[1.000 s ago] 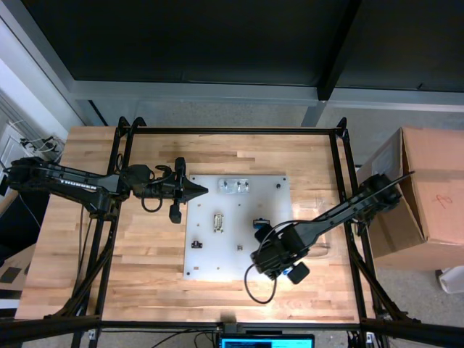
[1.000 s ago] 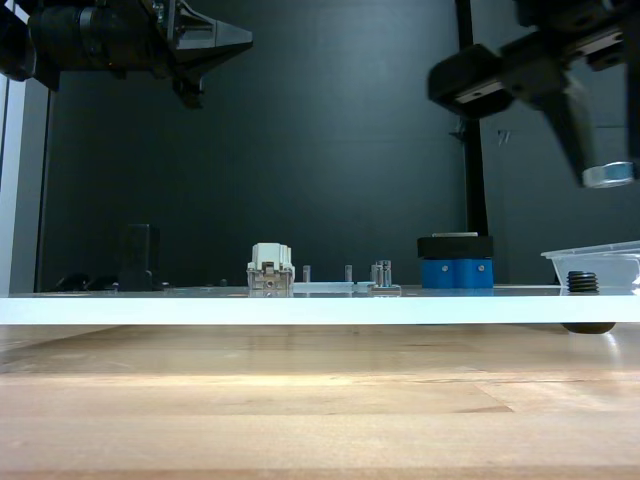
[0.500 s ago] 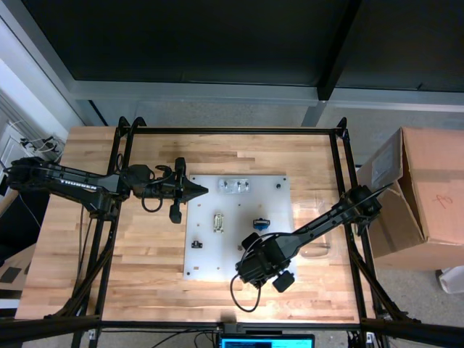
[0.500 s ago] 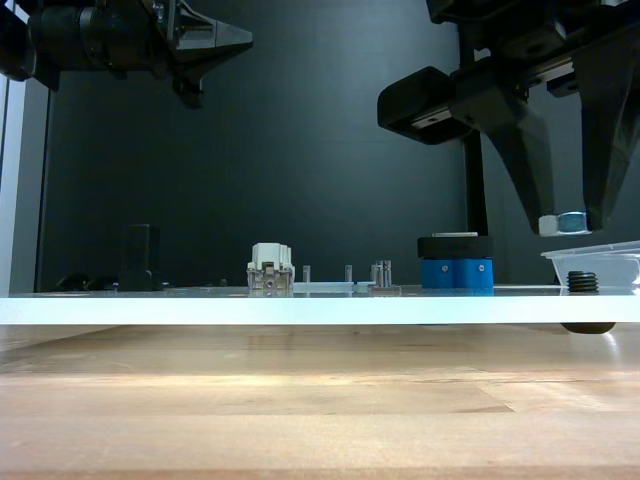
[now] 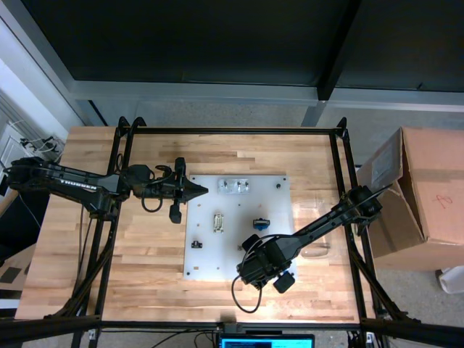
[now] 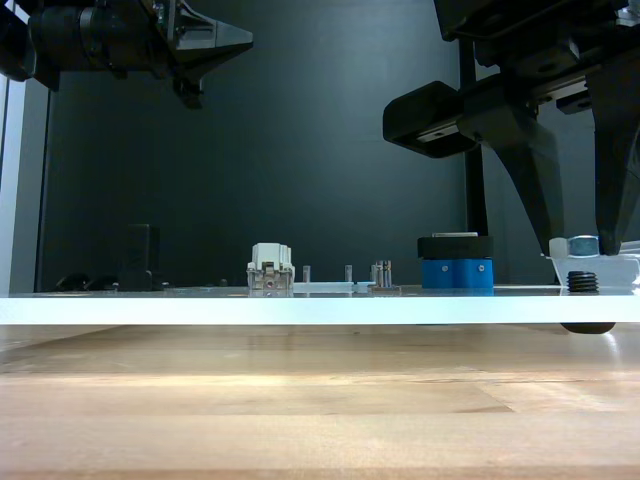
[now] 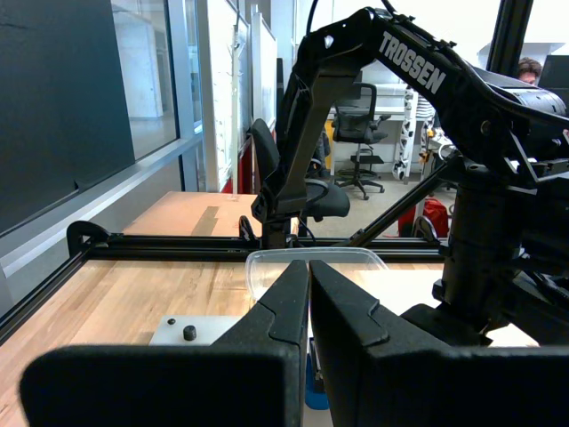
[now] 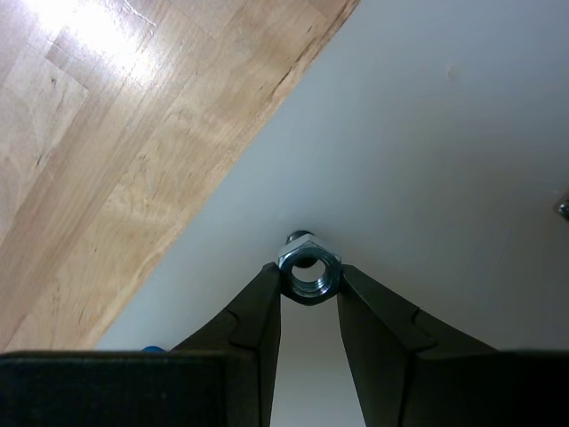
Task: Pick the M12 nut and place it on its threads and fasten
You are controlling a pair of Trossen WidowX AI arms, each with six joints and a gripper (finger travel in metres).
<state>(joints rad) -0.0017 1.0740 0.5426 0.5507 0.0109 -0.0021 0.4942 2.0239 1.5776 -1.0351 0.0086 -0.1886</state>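
Note:
The silver M12 nut (image 8: 309, 269) is pinched between the fingers of my right gripper (image 6: 583, 246), which is shut on it. In the low view the nut (image 6: 583, 243) hangs level a little above the black ribbed stud (image 6: 583, 283), clear of it, and the stud's ribs show bare. Through the right wrist view the stud's tip (image 8: 296, 237) peeks out just behind the nut. In the high view the right arm's wrist (image 5: 264, 262) covers the board's near right part. My left gripper (image 5: 201, 190) hovers high by the board's far left edge, its fingers (image 7: 293, 294) shut on nothing.
The white board (image 5: 217, 254) carries a white connector (image 6: 270, 270), small silver posts and a blue and black block (image 6: 456, 270). A clear tray (image 5: 319, 246) sits right of the board, behind the stud in the low view. A cardboard box (image 5: 420, 188) stands beyond the table's right edge.
My right gripper has come leftward and down with the nut, from high at the right to just above the stud. The left arm has not moved.

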